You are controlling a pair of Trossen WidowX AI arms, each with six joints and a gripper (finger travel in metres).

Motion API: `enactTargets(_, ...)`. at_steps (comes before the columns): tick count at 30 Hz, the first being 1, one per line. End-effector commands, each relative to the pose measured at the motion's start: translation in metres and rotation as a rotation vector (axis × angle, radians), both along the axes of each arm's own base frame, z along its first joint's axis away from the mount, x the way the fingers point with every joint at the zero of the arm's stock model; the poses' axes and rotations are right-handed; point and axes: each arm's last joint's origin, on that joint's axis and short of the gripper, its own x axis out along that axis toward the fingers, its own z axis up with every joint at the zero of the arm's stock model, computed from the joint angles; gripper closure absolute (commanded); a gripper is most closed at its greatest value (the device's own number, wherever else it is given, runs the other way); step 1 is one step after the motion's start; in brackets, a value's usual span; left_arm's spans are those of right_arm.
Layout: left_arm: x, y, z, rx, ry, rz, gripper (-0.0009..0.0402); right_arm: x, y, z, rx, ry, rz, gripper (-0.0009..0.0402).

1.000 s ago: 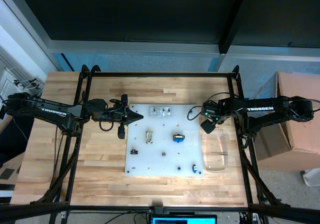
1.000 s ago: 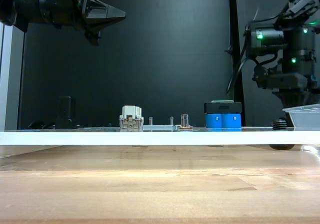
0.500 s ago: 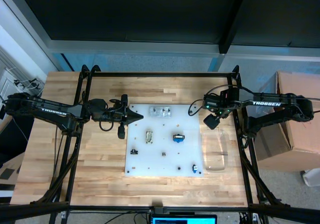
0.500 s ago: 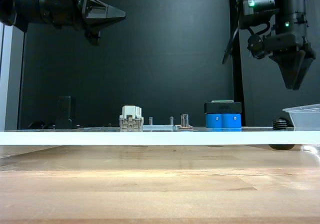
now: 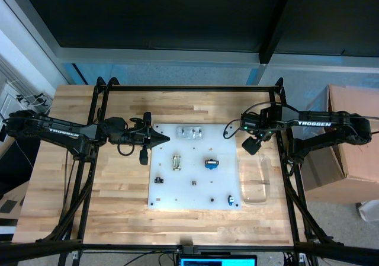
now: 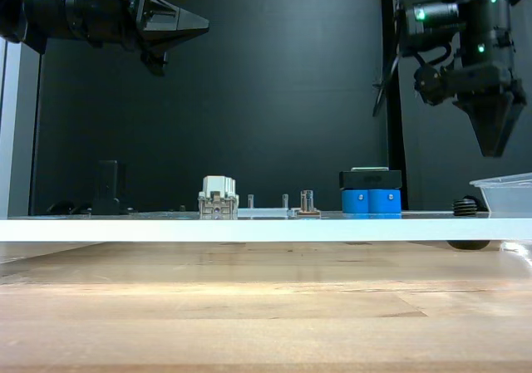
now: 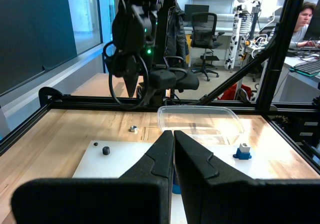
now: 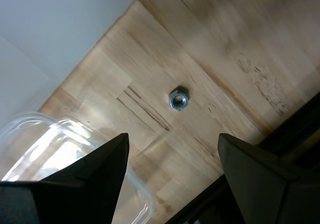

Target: Unfasten the M12 nut and place it in the container

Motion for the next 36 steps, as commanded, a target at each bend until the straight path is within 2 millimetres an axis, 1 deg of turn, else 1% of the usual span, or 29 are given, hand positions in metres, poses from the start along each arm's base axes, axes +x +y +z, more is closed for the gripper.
enactTargets(1,0.0,0.0,0.0,0.0,0.0,0.0,0.0393,0.0,-0.007,-0.013,-0.006,-0.017,0.014,0.0146)
enactTargets(3,0.0,0.0,0.0,0.0,0.0,0.0,0.0393,0.0,-0.011,-0.022,-0.003,-0.008,-0.005,0.0146)
enactTargets(6,0.0,0.0,0.0,0.0,0.0,0.0,0.0393,0.001,-0.015,-0.032,0.006,0.027,0.01,0.0145)
enactTargets(14,0.0,0.0,0.0,0.0,0.0,0.0,0.0393,0.006,-0.018,-0.049,0.013,0.048,0.008,0.0145)
enactTargets(20,0.0,0.0,0.0,0.0,0.0,0.0,0.0393,0.003,-0.017,-0.063,0.021,0.075,0.021,0.0145)
enactTargets(24,0.0,0.0,0.0,0.0,0.0,0.0,0.0393,0.001,-0.019,-0.073,0.018,0.062,0.027,0.0146)
enactTargets(31,0.0,0.0,0.0,0.0,0.0,0.0,0.0393,-0.001,-0.019,-0.081,0.014,0.039,0.023,0.0146)
enactTargets(36,0.0,0.0,0.0,0.0,0.0,0.0,0.0393,-0.001,-0.02,-0.085,0.053,0.018,-0.003,0.0146)
